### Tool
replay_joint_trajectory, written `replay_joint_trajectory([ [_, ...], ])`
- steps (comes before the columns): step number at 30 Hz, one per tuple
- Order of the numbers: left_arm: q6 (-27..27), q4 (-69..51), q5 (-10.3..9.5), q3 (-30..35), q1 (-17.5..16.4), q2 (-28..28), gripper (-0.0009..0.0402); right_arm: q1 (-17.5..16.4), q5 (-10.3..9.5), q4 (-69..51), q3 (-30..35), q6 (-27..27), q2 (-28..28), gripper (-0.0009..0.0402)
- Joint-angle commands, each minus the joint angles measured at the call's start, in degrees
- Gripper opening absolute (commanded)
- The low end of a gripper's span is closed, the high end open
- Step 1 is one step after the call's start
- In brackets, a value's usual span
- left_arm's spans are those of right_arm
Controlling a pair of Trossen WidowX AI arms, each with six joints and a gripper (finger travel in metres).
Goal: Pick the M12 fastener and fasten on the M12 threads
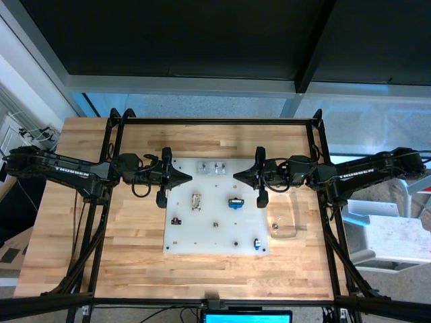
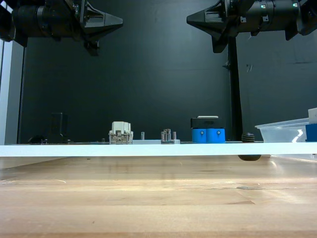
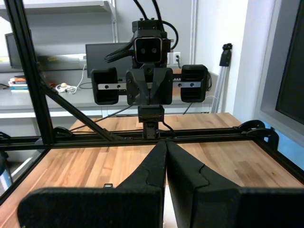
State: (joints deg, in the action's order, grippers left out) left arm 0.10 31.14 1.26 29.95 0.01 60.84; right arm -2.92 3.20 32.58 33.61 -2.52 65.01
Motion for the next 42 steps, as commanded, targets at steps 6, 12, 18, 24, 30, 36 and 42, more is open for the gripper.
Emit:
replay_joint_trajectory([
  [6, 0.00, 0.04, 0.00, 0.00, 0.00, 0.02, 0.0000, -1.51, -3.43, -23.98, 7.28, 3.56, 0.02, 0.0000],
  [12, 0.00, 0.02, 0.00, 0.00, 0.00, 0.02, 0.0000, -3.23, -6.03, -41.92, 13.44, 8.46, 0.42, 0.0000],
  [18, 0.00, 0.04, 0.00, 0.00, -0.02, 0.02, 0.0000, -4.07, -6.27, -59.06, 18.88, 13.79, 1.11, 0.0000],
  [24, 0.00, 0.02, 0.00, 0.00, 0.00, 0.02, 0.0000, -5.11, -6.27, -73.22, 23.12, 18.12, 2.29, 0.0000],
  [30, 0.00, 0.04, 0.00, 0.00, -0.02, 0.02, 0.0000, -6.34, -6.25, -82.62, 25.31, 20.02, 2.29, 0.0000],
  [36, 0.00, 0.02, 0.00, 0.00, -0.02, 0.02, 0.0000, -8.96, -6.19, -90.64, 26.23, 21.42, 2.29, 0.0000],
  [42, 0.00, 0.04, 0.00, 0.00, 0.00, 0.02, 0.0000, -11.43, -5.75, -98.27, 26.25, 22.82, 3.96, 0.0000],
])
